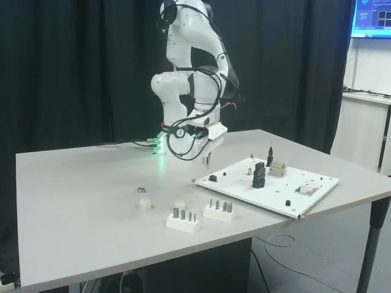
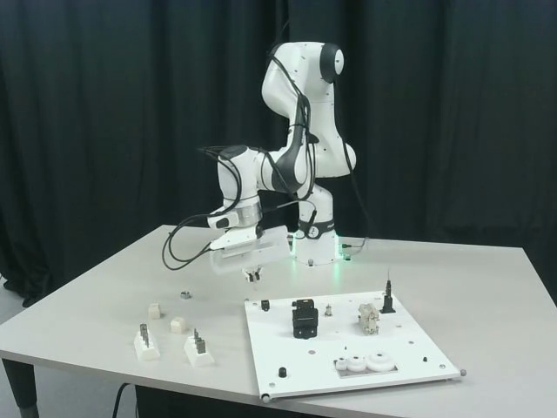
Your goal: Insert Ethernet.
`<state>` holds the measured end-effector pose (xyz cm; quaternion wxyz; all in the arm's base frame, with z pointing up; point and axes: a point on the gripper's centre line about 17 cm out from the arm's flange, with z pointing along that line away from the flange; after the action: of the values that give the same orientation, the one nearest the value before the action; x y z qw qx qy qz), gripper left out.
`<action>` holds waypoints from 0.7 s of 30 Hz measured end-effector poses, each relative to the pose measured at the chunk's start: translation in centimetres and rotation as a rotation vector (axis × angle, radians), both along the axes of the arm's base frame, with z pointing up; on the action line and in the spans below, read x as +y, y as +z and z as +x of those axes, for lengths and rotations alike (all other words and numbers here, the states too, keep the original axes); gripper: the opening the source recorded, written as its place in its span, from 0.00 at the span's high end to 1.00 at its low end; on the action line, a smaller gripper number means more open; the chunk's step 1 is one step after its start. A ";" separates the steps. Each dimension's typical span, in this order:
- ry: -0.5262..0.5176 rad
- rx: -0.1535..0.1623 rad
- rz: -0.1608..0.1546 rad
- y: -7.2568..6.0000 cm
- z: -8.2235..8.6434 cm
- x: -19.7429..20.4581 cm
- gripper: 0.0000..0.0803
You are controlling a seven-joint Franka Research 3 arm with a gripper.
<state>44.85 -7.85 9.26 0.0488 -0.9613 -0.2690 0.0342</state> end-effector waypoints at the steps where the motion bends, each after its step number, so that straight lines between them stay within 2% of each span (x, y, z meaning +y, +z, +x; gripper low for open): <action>1: 0.001 -0.003 -0.003 0.0 0.1 0.1 0.91; 10: 0.006 -0.025 -0.016 -0.5 0.3 0.6 0.91; 21: -0.003 -0.033 -0.023 -0.9 0.3 1.3 0.91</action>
<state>45.11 -6.52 8.35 0.0334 -0.9627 -0.2678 0.0213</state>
